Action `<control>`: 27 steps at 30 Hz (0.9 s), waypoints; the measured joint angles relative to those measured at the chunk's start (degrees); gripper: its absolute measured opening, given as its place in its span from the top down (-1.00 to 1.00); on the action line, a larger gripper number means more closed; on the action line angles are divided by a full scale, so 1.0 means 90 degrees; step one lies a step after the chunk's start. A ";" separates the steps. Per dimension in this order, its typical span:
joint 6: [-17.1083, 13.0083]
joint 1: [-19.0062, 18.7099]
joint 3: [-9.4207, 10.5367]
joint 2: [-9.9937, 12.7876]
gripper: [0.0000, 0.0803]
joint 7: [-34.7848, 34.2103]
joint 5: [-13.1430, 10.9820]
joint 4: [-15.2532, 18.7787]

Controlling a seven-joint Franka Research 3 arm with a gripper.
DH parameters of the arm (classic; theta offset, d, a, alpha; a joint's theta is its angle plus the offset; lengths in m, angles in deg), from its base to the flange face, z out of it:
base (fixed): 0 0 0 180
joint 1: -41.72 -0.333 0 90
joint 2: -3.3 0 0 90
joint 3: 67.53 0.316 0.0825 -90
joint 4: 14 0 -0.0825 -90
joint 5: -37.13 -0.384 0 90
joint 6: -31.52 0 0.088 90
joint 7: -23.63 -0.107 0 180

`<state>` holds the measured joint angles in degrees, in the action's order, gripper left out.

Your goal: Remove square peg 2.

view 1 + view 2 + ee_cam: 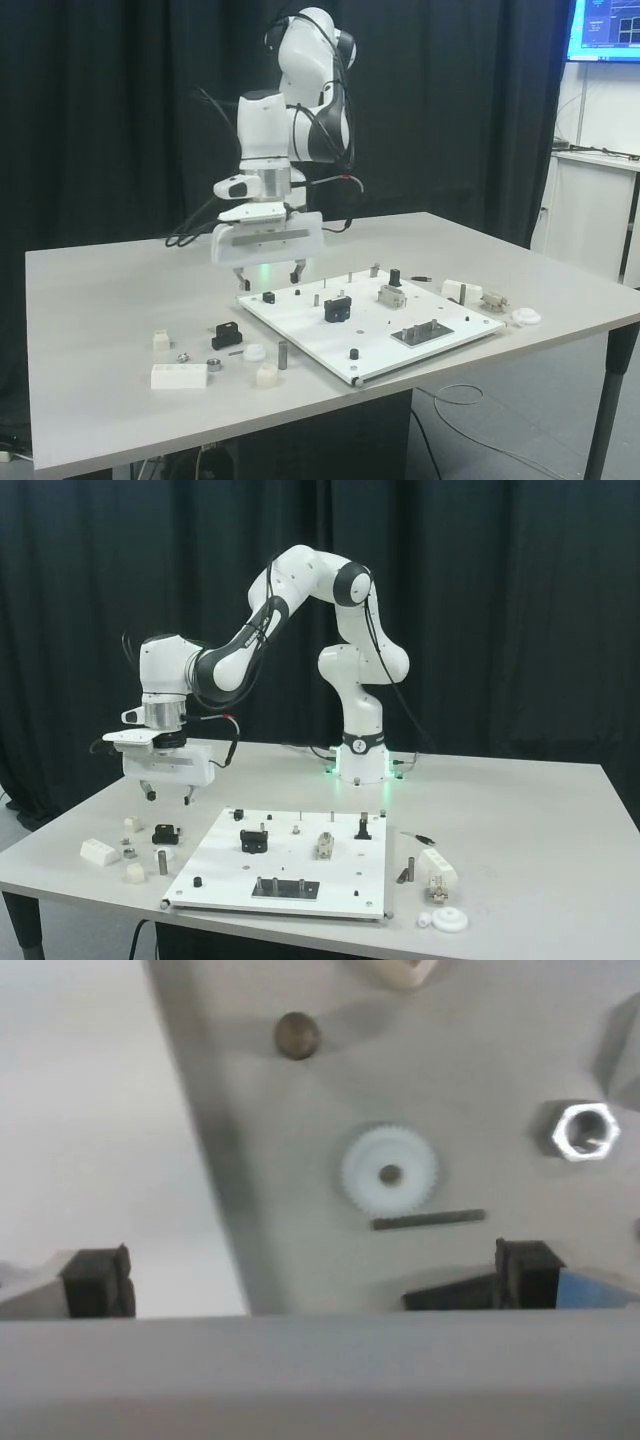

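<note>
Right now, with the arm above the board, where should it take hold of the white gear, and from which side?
Probably grip the white gear by its toothed rim, coming straight down from above: it lies flat, so only the rim offers opposite faces. Turn the open jaws so neither lands on the thin black rod lying close beside it.

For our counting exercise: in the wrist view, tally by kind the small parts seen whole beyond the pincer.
White gear: 1
Hex nut: 1
Thin pin: 1
Round knob: 1
Total: 4
</note>
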<state>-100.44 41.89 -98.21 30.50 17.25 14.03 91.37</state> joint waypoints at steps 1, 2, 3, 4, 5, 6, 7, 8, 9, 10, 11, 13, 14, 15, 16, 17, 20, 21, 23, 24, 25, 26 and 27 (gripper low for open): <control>0.0048 -0.0019 0.0000 -0.0007 -0.99 0.0024 0.0001 0.0000; 0.0104 -0.0040 0.0000 -0.0015 -0.99 0.0046 0.0002 0.0000; 0.0158 -0.0062 0.0000 -0.0024 -0.99 0.0061 0.0003 0.0000; 0.0219 -0.0085 0.0000 -0.0035 -0.99 0.0065 0.0005 0.0001; 0.0277 -0.0111 0.0000 -0.0049 -0.99 0.0065 0.0009 0.0004; 0.0339 -0.0136 0.0000 -0.0063 -0.99 0.0065 0.0014 0.0007; 0.0405 -0.0162 0.0000 -0.0080 -0.99 0.0065 0.0019 0.0012; 0.0465 -0.0187 0.0000 -0.0097 -0.99 0.0065 0.0024 0.0020; 0.0519 -0.0212 0.0000 -0.0116 -0.99 0.0065 0.0028 0.0032; 0.0574 -0.0239 -0.0001 -0.0137 -0.99 0.0065 0.0033 0.0048; 0.0626 -0.0265 0.0000 -0.0161 -0.99 0.0065 0.0039 0.0068; 0.0715 -0.0319 -0.0002 -0.0213 -0.99 0.0058 0.0059 0.0120; 0.0749 -0.0343 -0.0003 -0.0240 -0.99 0.0050 0.0071 0.0151; 0.0786 -0.0370 -0.0003 -0.0272 -0.99 0.0040 0.0084 0.0187; 0.0829 -0.0400 -0.0006 -0.0308 -0.99 0.0031 0.0102 0.0229; 0.0861 -0.0427 -0.0008 -0.0342 -0.99 0.0019 0.0119 0.0271; 0.0911 -0.0519 -0.0015 -0.0464 -0.99 -0.0085 0.0165 0.0436; 0.0916 -0.0552 -0.0020 -0.0505 -0.99 -0.0132 0.0184 0.0500; 0.0917 -0.0624 -0.0034 -0.0594 -0.99 -0.0221 0.0235 0.0634; 0.0916 -0.0662 -0.0042 -0.0635 -0.99 -0.0262 0.0264 0.0702; 0.0916 -0.0700 -0.0051 -0.0676 -0.99 -0.0305 0.0289 0.0768; 0.0915 -0.0737 -0.0062 -0.0717 -0.99 -0.0355 0.0316 0.0837; 0.0907 -0.0781 -0.0071 -0.0763 -0.99 -0.0417 0.0356 0.0911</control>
<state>-92.28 34.86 -98.85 23.63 13.50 17.23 99.56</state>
